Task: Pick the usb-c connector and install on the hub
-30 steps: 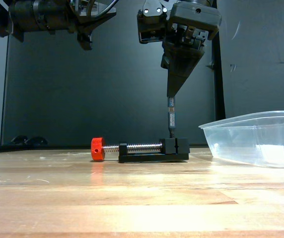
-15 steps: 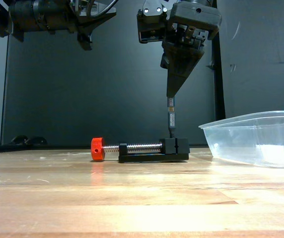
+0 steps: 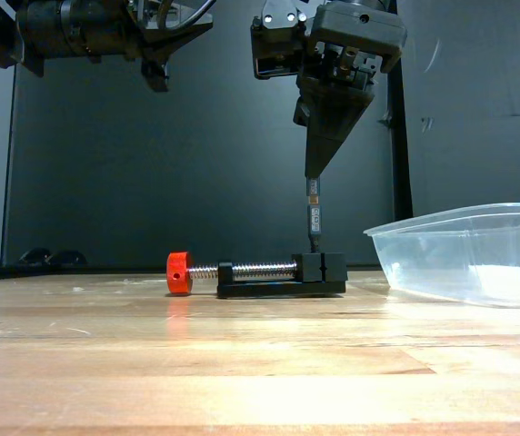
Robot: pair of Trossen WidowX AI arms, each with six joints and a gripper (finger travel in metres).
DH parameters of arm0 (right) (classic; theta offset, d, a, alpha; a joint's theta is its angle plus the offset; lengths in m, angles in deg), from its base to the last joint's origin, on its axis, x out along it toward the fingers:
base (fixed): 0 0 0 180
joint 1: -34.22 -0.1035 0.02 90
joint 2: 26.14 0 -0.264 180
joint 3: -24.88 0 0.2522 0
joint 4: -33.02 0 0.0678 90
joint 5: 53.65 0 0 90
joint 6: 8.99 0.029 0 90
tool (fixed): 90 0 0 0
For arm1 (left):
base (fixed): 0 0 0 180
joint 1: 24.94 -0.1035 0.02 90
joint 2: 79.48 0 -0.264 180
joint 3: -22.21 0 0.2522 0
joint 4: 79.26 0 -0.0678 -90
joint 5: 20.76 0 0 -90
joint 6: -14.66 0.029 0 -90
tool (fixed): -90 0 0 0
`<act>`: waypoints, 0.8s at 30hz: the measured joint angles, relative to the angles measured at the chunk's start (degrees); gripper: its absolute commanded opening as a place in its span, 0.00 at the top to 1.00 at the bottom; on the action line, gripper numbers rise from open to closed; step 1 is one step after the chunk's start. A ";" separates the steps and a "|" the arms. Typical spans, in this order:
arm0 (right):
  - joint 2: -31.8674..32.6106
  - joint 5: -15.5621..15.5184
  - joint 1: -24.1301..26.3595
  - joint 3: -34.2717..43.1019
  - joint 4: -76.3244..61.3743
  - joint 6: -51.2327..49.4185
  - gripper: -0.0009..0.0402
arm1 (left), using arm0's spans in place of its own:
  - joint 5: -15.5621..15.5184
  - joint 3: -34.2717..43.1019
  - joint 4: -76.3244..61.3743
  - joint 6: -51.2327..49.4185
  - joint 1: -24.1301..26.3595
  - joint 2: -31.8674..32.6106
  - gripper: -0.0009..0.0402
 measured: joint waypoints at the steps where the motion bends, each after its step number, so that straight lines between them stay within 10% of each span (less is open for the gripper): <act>1: 0.00 0.00 0.00 0.00 0.00 0.00 0.98 | 0.02 0.00 0.02 -0.02 0.00 0.00 0.98; 24: 0.00 0.04 0.00 -0.22 0.13 0.02 0.98 | 0.02 0.00 0.00 0.00 0.00 -0.02 0.98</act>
